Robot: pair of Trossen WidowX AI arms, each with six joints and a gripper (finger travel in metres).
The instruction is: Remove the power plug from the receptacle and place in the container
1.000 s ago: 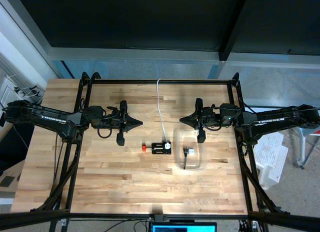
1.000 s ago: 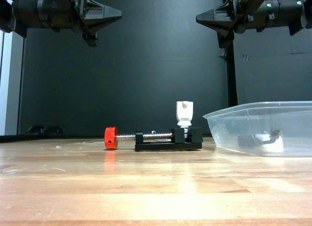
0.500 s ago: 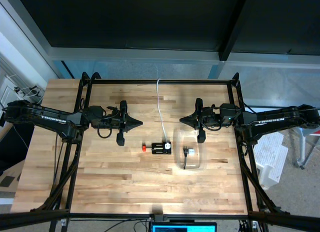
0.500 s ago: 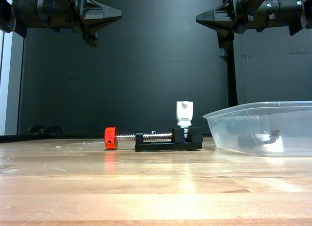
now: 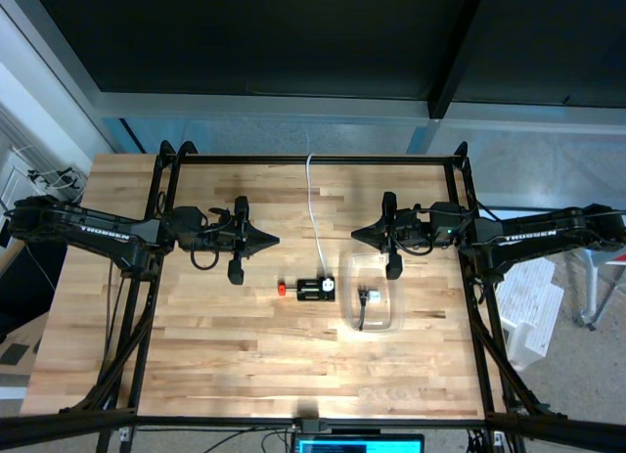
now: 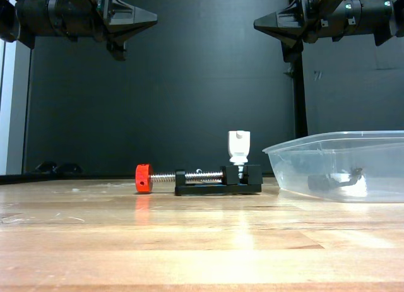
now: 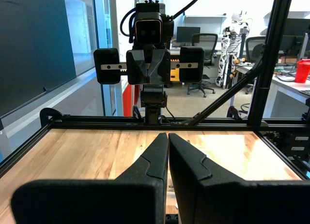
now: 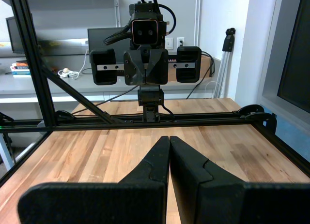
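The power plug lies inside the clear container, its black cord stub trailing toward the near side; the low view shows it as a dark shape behind the container wall. The white-faced receptacle stands upright in the black clamp block with a red-orange knob, and nothing is plugged into it. My left gripper hovers high, left of the clamp, shut and holding nothing. My right gripper hovers high behind the container, shut and holding nothing.
A long white cable runs from the receptacle to the table's far edge. A black frame rail borders the far side, with uprights at both sides. Each wrist view shows the opposite arm facing it across the wooden table.
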